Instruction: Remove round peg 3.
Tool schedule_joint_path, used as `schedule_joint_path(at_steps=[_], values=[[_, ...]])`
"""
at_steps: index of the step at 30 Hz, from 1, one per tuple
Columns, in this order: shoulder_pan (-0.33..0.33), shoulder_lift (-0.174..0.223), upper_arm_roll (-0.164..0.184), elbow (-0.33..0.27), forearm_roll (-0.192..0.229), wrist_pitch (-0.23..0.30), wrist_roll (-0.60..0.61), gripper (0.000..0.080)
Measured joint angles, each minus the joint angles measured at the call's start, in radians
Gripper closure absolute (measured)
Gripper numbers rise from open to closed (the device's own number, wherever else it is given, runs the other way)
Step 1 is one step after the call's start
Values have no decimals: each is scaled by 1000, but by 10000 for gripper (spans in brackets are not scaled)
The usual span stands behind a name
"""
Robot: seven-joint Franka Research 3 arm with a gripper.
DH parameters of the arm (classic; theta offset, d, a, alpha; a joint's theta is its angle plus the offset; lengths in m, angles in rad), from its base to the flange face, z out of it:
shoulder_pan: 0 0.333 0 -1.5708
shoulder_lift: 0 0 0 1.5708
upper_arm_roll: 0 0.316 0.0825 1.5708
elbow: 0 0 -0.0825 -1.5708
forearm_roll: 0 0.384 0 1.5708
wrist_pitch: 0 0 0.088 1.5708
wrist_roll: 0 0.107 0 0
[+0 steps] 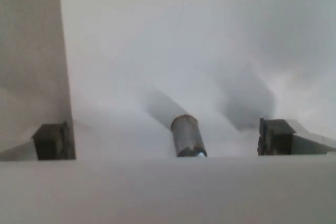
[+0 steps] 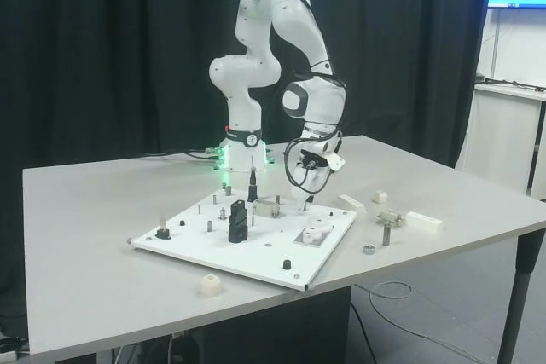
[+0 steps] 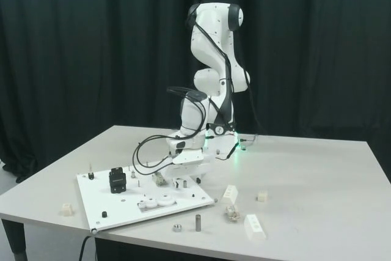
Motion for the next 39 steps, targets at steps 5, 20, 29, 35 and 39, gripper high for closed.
schedule_joint_path(at_steps=[5,20,29,35,39], values=[[0,1,-4,0,1,0,8,3],[0,1,-17,1,2,20,11,490],[0,1,-19,1,4,23,9,691],[0,1,-19,1,4,24,9,691],[0,1,-19,1,4,23,9,690]])
